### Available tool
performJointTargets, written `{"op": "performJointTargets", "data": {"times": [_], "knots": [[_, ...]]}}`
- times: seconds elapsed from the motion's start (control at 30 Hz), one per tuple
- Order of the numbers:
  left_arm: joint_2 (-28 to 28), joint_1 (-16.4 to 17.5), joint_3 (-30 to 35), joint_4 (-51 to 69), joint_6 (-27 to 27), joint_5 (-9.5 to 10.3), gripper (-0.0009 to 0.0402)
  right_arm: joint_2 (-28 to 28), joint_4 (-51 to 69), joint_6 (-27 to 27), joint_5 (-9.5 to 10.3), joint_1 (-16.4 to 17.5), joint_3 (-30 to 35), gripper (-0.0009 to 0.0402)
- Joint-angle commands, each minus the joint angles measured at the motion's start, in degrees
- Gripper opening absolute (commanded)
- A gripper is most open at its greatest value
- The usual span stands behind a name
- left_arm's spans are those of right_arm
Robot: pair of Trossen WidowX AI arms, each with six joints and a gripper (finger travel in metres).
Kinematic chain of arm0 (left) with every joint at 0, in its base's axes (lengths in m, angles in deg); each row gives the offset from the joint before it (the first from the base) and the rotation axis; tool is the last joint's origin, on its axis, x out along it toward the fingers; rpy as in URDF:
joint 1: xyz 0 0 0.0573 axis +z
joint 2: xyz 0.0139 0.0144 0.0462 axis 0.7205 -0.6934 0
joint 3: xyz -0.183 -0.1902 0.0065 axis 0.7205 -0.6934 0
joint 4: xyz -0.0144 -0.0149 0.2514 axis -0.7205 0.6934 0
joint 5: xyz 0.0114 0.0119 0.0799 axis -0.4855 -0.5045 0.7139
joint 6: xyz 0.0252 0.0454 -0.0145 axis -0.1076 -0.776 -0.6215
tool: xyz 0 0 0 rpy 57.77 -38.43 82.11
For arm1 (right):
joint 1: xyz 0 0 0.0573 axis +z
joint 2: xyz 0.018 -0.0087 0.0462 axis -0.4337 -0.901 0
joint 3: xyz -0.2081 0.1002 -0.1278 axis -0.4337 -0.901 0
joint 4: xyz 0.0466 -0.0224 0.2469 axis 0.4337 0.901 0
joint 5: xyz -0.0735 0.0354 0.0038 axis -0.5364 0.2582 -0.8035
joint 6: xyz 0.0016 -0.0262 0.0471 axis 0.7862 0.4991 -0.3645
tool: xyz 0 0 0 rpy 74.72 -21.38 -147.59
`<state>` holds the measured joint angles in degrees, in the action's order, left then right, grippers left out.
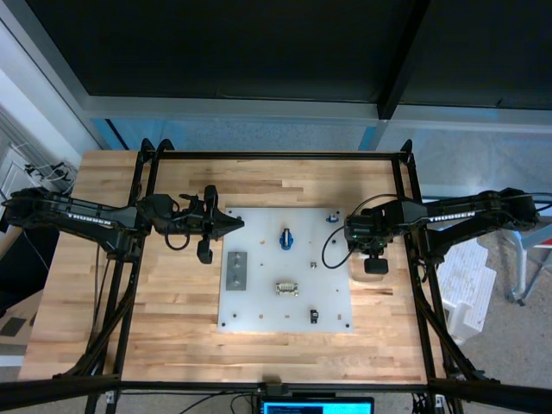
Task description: Pick the USB connector and install on taskboard
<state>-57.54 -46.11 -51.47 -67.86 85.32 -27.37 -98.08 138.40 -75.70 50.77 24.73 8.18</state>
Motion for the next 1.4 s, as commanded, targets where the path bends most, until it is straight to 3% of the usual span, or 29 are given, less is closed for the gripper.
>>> {"op": "performJointTargets", "data": {"times": [0.03,1.1,1.4], "knots": [[0.0,0.0,0.0,0.0,0.0,-0.02,0.0000,0.1,1.5,0.0,-0.02,0.0,0.9,0.0000],[0.0,0.0,0.0,0.0,0.0,-0.02,0.0000,1.6,5.6,-2.4,0.04,0.4,5.6,0.0000],[0.0,0.0,0.0,0.0,0.0,0.00,0.0000,2.2,7.6,-7.5,-0.57,7.7,10.7,0.0000]]}}
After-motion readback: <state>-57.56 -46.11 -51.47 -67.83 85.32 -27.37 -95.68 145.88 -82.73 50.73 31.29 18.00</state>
